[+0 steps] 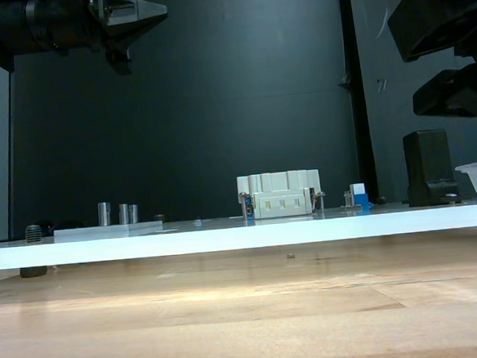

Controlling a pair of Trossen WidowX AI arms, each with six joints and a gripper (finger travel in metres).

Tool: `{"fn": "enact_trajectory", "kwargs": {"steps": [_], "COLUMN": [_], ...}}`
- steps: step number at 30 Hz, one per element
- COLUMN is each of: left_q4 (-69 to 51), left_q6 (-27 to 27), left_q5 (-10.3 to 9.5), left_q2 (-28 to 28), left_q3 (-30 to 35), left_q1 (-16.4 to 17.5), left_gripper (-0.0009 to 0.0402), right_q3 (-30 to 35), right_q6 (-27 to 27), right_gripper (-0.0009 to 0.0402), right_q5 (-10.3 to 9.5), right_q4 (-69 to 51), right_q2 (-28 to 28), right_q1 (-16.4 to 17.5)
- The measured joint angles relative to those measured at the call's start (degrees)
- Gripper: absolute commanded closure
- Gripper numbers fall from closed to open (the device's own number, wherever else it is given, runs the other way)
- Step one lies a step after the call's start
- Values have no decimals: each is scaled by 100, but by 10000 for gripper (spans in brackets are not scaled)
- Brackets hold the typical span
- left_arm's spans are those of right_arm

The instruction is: Pick the 16mm bar from the taskboard and place it in the container

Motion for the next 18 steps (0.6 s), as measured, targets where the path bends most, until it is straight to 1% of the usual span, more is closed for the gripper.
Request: {"fn": "enact_trajectory", "kwargs": {"steps": [10,18], "left_q4": [0,0], "left_q6": [0,0], "left_q5": [0,2], "left_q2": [0,0], "left_q3": [0,-2], "left_q1": [0,0], "left_gripper": [393,393], "right_q3": [0,0], "right_q6": [-2,-2], "right_gripper": [356,382], "right_q5": [-20,-15], "right_q4": [28,31], "right_q2": [0,-2], "right_q1": [4,4]}}
